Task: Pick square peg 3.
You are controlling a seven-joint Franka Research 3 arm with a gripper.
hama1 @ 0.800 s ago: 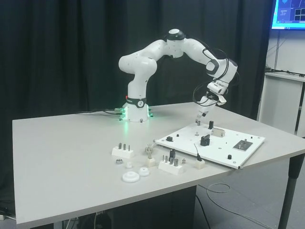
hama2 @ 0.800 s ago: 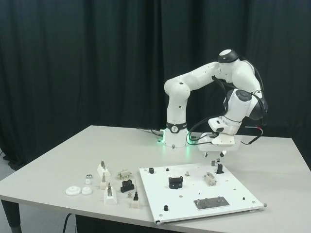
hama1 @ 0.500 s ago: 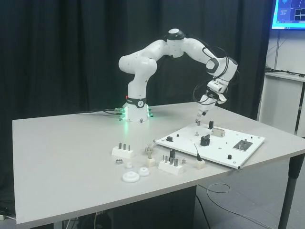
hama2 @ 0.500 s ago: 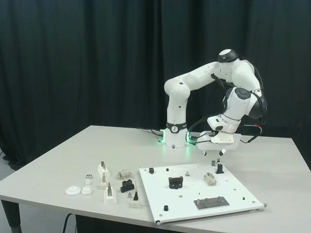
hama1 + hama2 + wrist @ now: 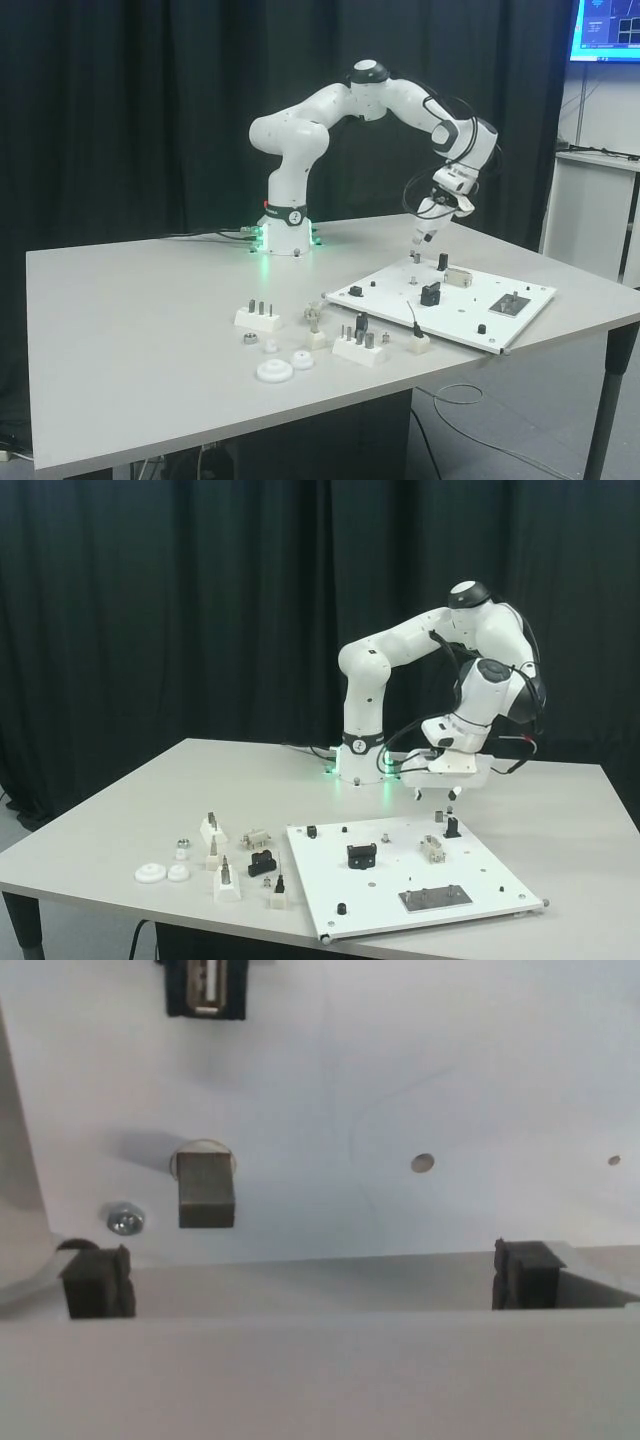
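A grey square peg (image 5: 205, 1188) stands upright in the white board (image 5: 450, 1080), close to the board's far edge and beside a small screw (image 5: 125, 1221). My gripper (image 5: 312, 1278) is open, its two black fingertips (image 5: 97, 1282) wide apart with nothing between them. The peg lies off to one side of the gap, nearer one fingertip. In the room views the gripper (image 5: 422, 238) (image 5: 437, 795) hangs a little above the peg (image 5: 438, 816) (image 5: 415, 257) at the back of the board (image 5: 320, 880).
A black socket (image 5: 205, 985) sits on the board beyond the peg. A black block (image 5: 452, 827), another black part (image 5: 361, 854) and a grey metal plate (image 5: 434, 896) are also on the board. White holders (image 5: 258, 316) and white gears (image 5: 272, 372) lie on the table to the board's left.
The wrist and open gripper have risen slightly above the back of the board. Nothing on the board or table has moved.
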